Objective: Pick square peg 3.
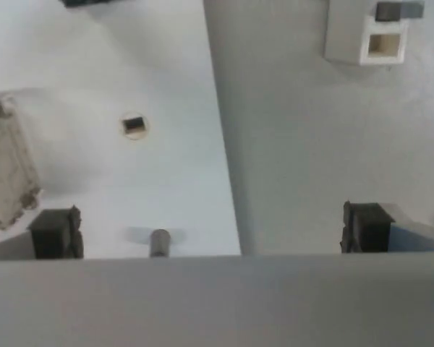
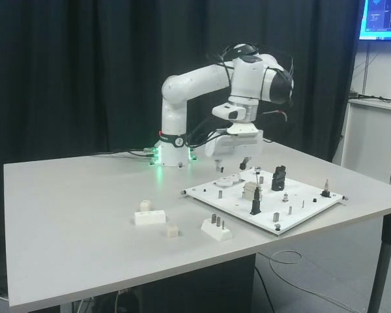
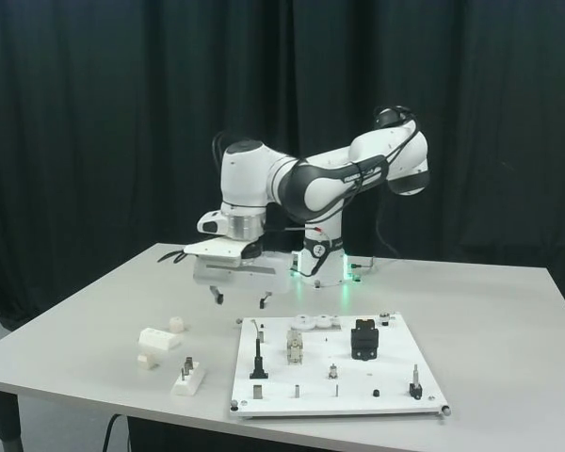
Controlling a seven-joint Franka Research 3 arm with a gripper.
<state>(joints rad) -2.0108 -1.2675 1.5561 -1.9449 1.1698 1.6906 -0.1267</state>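
In the wrist view, my fingers (image 1: 210, 231) were spread wide and held nothing, the two black tips far apart. Under them ran the edge where the white flat assembly board (image 1: 116, 166) met the grey table (image 1: 311, 144). Out on the bare table lay a small white block with a square socket (image 1: 383, 45), and a grey stub (image 1: 398, 11) showed just beyond it. I could not tell from here whether that stub was the peg I wanted.

In the first room view I hung above the far left corner of the board, clear of everything on it. On the table near and left of the board's near left edge stood a low white holder (image 2: 216, 229) with two short grey upright pegs (image 2: 217, 220) in it. I judged square peg 3 to be one of these, though which one I could not say.

In the second room view the holder sat well apart from me, towards the near edge of the table. To do this well, I needed to travel high over the table and stop straight above the chosen peg. Then I should turn so my tips faced two flat sides, not corners, and descend vertically. The neighbouring peg was close, so one tip had to slip between them without knocking it. I would need to close low on the shaft and pull straight up, or it might jam.
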